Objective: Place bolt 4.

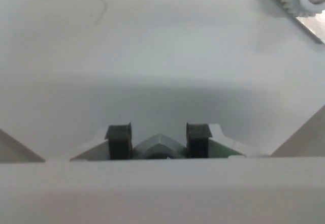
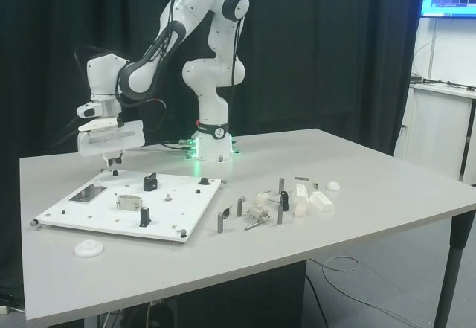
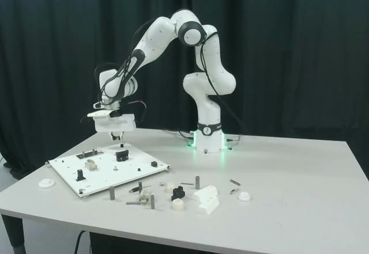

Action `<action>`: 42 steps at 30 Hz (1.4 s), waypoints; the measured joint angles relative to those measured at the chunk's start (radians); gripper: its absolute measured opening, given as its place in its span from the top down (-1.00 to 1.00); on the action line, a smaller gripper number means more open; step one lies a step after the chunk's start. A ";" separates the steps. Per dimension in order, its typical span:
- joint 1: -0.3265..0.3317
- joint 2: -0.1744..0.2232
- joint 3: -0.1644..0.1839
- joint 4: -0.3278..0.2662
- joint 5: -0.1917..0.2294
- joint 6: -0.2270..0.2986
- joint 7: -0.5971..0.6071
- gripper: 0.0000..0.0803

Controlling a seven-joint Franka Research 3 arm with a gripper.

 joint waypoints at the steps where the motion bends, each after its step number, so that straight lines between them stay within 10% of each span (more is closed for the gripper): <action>1: 0.002 0.000 -0.002 0.000 -0.001 -0.001 0.001 0.43; 42: 0.026 0.000 -0.018 0.000 -0.015 -0.011 0.047 0.43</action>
